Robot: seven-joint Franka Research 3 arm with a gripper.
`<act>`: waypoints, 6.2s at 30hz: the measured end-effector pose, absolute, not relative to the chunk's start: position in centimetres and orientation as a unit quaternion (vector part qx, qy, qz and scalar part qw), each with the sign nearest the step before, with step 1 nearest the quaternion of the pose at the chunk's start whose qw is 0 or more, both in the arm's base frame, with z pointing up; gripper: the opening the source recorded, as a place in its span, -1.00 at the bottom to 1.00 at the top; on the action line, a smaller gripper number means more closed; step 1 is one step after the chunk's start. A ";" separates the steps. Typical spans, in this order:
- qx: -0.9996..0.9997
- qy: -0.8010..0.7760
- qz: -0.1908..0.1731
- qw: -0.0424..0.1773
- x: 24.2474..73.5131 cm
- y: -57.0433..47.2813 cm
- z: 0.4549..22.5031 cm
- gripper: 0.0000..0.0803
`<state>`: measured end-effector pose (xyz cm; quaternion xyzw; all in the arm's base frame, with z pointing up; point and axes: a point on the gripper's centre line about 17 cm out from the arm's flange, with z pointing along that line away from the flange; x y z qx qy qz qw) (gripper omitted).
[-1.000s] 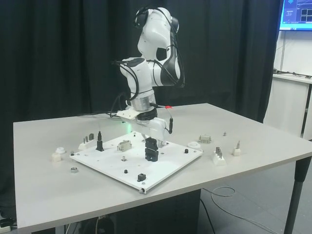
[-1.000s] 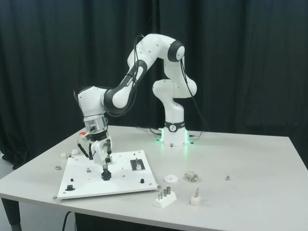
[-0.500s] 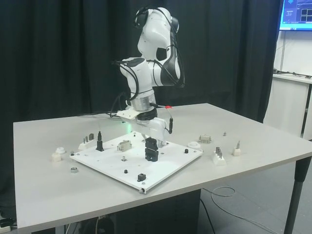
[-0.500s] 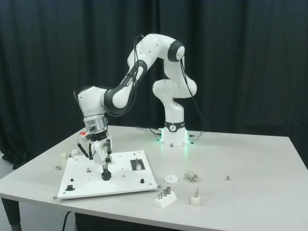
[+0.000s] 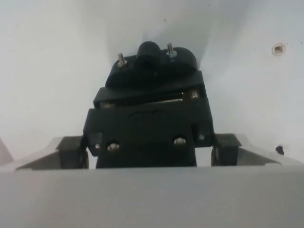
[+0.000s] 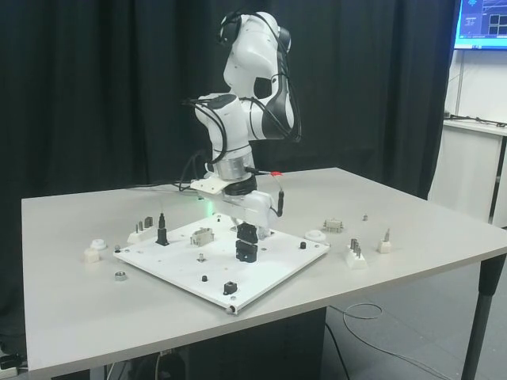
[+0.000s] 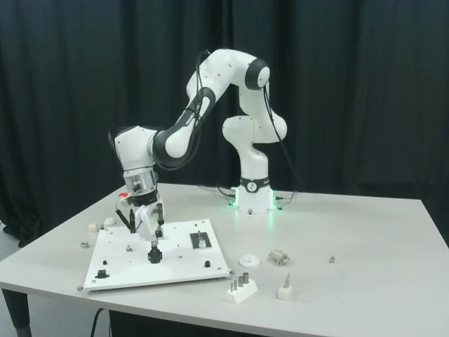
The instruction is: Insert D-SUB.
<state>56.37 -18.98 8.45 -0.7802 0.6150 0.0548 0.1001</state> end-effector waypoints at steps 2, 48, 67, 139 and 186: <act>-0.781 0.614 0.055 0.100 56.4 -19.0 8.4 0.42; -0.771 0.628 0.047 0.099 56.6 -19.5 8.5 0.42; -0.770 0.630 0.046 0.093 56.5 -19.6 8.5 0.42; -0.790 0.610 0.028 0.064 56.9 -18.9 8.5 0.42; -0.781 0.621 0.029 0.062 56.6 -19.3 8.4 0.42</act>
